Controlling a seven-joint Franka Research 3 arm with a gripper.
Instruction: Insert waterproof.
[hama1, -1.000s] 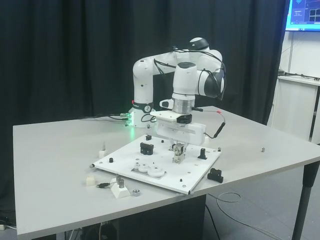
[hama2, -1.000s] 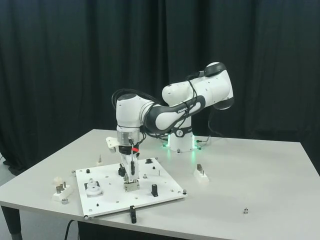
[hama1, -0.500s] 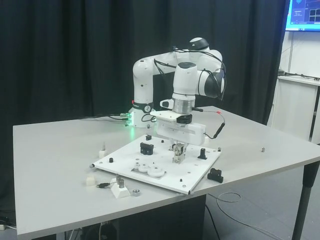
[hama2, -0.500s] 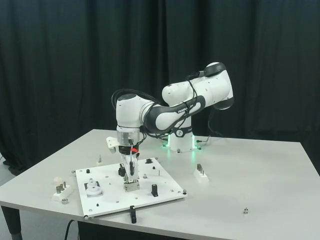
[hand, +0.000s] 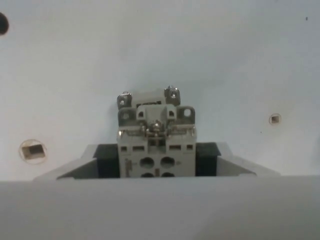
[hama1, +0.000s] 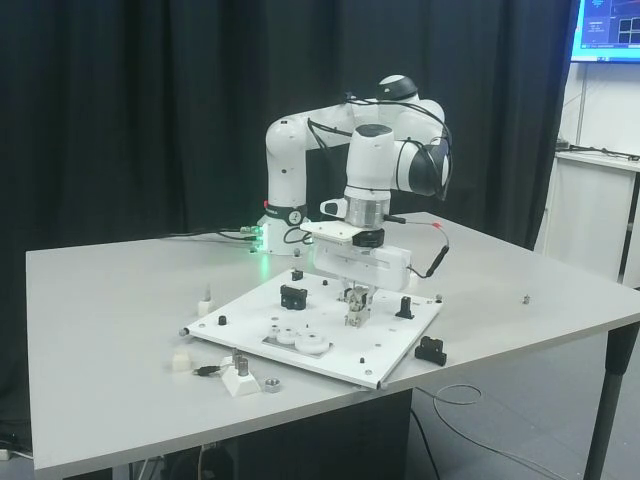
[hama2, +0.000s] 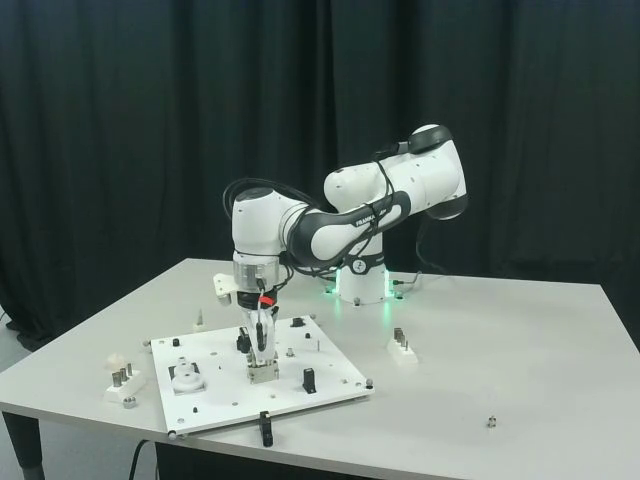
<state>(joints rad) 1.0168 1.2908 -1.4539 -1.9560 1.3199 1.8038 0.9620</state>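
Gripper (hama1: 355, 318) hanging straight down over middle of white board (hama1: 250, 305), fingers pinching grey waterproof connector (hand: 155, 142). Connector sitting right at its mount on board; can't tell if fully seated. Risks, guessing here: slight tilt jamming it against mount, or hard push making it slip in fingers. Black clip (hama1: 292, 297) nearby, looking safe.

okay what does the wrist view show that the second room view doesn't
Only the wrist view shows the connector's face up close: round holes, screws on its bracket, black pads on both sides. Only the second room view shows the whole arm, the grey table and loose white blocks beside the board. Both show the gripper down at the connector on the white board.
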